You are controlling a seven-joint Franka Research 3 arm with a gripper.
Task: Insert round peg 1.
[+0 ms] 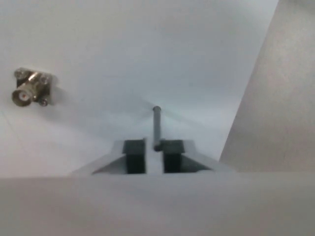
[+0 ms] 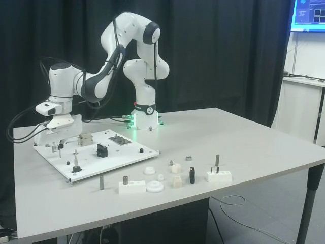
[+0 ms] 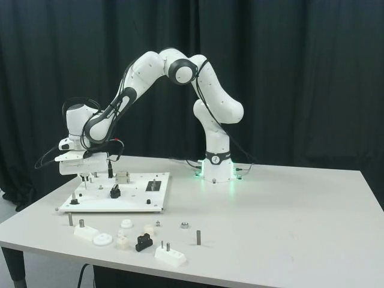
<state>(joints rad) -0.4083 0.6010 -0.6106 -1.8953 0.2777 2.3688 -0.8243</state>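
the gripper (image 1: pixel 153 156) hangs low over the far corner of the white board (image 2: pixel 122 155), and its two black fingers (image 1: pixel 134 156) are clamped on the round peg (image 1: pixel 156 127), a thin grey rod that sticks out past the fingertips toward the board. in the wrist view the peg's free end sits just above the plain white surface, and no hole shows under it; whether the tip touches the board cannot be told.

to do this step well, the peg probably needs to be kept square to the board, since it looks gripped at one end only and could tilt under a side push. the descent should likely be slow, with the tip found over its hole before any pressing, and the fingers kept closed until the rod seats. a small metal connector (image 1: pixel 32 88) is bolted to the board well apart from the peg, so it should not get in the way.

the board lies on the grey table (image 2: pixel 244 147), near the arm's base (image 2: pixel 144 118). in front of the board, loose white blocks (image 2: pixel 132 187), a gear (image 2: pixel 155 187) and a few upright pins (image 2: pixel 217 161) stand apart on the table. black curtains (image 3: pixel 300 72) close the room behind, and a cable (image 2: pixel 228 201) trails on the floor under the table's edge.
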